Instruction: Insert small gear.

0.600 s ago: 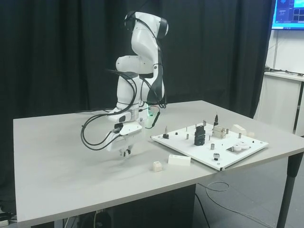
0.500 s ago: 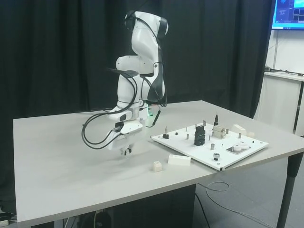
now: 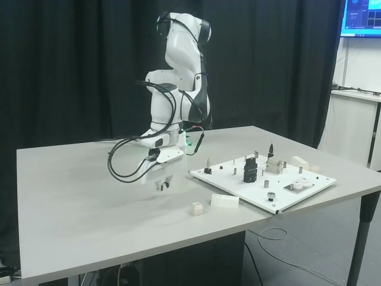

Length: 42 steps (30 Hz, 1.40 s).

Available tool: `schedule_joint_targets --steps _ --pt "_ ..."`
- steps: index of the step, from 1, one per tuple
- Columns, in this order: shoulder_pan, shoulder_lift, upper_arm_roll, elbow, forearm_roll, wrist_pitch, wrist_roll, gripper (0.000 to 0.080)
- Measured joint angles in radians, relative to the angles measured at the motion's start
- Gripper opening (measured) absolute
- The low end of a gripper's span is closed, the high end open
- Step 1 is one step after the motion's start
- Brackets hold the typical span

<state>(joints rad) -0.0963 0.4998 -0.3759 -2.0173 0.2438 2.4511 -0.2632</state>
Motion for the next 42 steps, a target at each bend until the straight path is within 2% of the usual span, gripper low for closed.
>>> schedule_joint_targets --steps 15,22,33,42 --pt "0.011 -0.022 0.003 0.003 0.001 -0.008 -0.031 0.0199" --pt "0.039 -0.045 0.022 0.009 0.023 -0.010 -0.032 0.0199" --pt "0.124 -0.076 0.060 0.048 0.067 -0.018 -0.022 0.0199" --pt "0.216 -0.078 0.069 0.112 0.069 -0.055 0.045 0.0199"
